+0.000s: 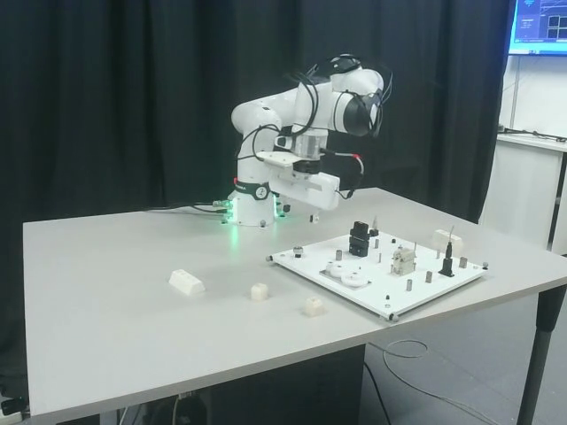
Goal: Remove bolt 4.
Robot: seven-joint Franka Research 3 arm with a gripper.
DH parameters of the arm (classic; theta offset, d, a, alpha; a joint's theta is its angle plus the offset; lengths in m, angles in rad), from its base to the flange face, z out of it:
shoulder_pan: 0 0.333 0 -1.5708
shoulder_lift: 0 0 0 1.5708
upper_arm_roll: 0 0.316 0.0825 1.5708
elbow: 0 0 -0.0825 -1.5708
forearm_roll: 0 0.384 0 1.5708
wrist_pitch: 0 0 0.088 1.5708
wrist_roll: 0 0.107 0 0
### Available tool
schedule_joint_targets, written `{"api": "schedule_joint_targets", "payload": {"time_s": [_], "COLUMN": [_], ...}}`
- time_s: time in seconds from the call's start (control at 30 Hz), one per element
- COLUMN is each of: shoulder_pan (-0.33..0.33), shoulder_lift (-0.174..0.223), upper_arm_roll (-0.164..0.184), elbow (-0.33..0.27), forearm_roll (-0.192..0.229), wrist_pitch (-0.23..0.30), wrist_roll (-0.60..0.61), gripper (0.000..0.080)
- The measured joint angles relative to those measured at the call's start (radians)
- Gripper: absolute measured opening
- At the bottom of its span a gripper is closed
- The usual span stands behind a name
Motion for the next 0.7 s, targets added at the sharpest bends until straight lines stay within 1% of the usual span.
{"api": "schedule_joint_targets", "payload": {"time_s": [0.4,0.7], "shoulder_pan": [-0.008,-0.019], "shoulder_lift": [0.0,0.0], "upper_arm_roll": [0.044,0.077], "elbow": [-0.028,-0.038], "forearm_roll": [0.077,0.123], "wrist_pitch": [0.015,0.031], "wrist_roll": [-0.024,-0.028], "gripper": [0.08,0.08]}}
